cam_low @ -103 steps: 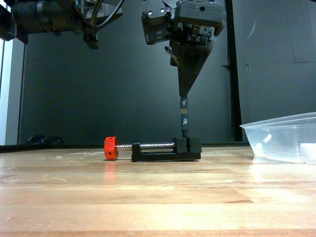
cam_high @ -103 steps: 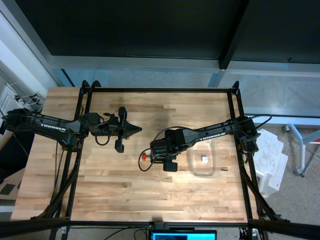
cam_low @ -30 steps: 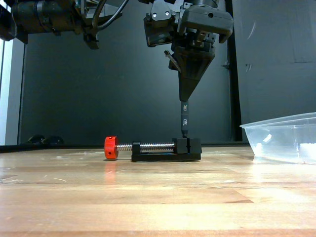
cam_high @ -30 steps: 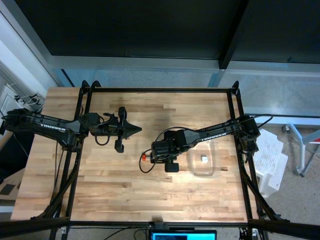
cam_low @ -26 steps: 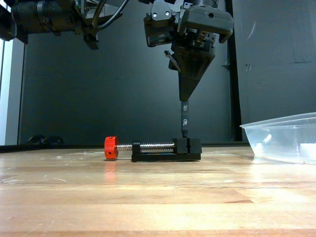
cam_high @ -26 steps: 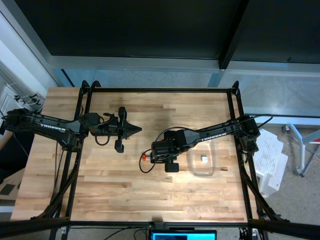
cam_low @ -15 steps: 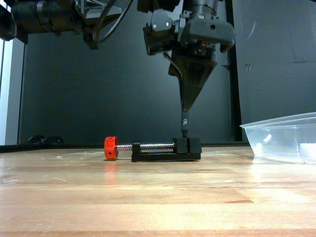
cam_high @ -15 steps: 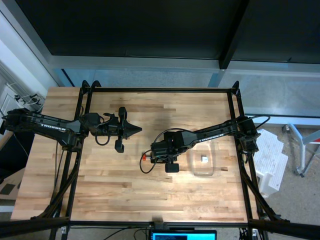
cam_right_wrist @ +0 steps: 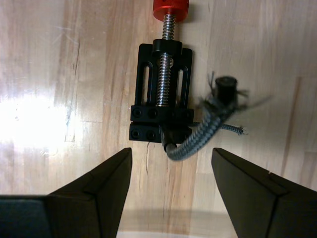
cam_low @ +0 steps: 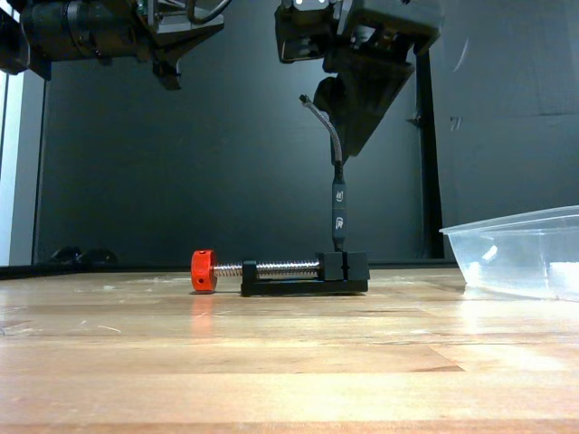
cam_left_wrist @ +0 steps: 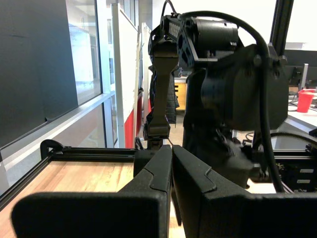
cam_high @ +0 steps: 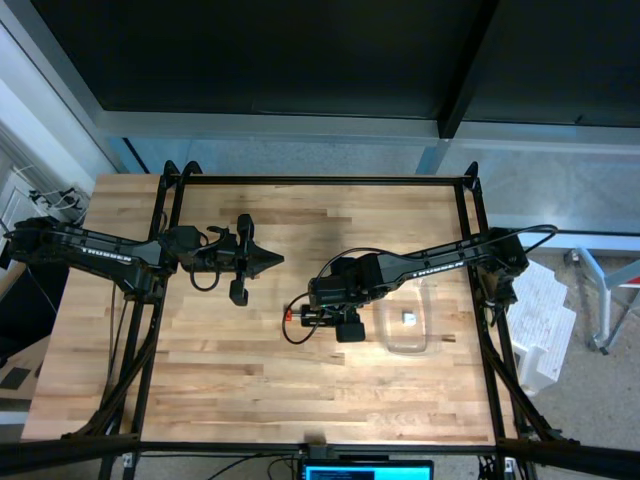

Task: Pick the USB-C connector and install on taskboard

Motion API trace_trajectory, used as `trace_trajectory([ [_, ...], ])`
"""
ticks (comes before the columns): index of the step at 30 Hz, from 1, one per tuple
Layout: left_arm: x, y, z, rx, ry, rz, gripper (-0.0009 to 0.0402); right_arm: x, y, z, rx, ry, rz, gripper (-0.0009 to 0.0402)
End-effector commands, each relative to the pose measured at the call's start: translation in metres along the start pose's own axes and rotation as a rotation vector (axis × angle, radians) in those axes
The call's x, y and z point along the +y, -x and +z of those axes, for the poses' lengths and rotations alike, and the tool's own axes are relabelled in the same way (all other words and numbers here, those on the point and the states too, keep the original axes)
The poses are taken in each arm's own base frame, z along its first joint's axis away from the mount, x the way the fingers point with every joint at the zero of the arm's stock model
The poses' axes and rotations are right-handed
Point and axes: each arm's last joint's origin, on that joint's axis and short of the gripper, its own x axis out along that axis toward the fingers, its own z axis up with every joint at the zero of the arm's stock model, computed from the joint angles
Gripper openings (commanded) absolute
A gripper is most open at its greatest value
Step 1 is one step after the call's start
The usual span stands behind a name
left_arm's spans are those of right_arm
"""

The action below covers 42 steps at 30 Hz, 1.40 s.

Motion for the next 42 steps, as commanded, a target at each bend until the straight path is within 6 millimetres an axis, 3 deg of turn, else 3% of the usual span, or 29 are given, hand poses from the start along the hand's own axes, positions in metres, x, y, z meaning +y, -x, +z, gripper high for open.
trace_trajectory([
  [1,0.000,0.000,0.000,-0.001,0.000,0.000,0.0000,-0.001,0.011,-0.004,-0.023,0.005,0.008,0.0244],
  [7,0.000,0.000,0.000,-0.001,0.000,0.000,0.0000,-0.005,0.030,-0.016,-0.065,0.016,0.010,0.0237],
  [13,0.000,0.000,0.000,0.000,0.000,0.000,0.0000,-0.021,0.047,-0.036,-0.182,-0.011,0.008,0.0197],
  [20,0.000,0.000,0.000,0.000,0.000,0.000,0.0000,-0.042,0.068,-0.057,-0.437,-0.056,0.009,0.0108],
  [27,0.000,0.000,0.000,-0.001,0.000,0.000,0.0000,-0.058,0.084,-0.071,-0.702,-0.067,0.056,-0.0006],
  [35,0.000,0.000,0.000,-0.001,0.000,0.000,0.0000,-0.074,0.079,-0.085,-0.935,-0.068,0.056,0.0001],
  [42,0.000,0.000,0.000,-0.001,0.000,0.000,0.0000,-0.073,0.070,-0.098,-1.157,-0.067,0.027,0.0000],
])
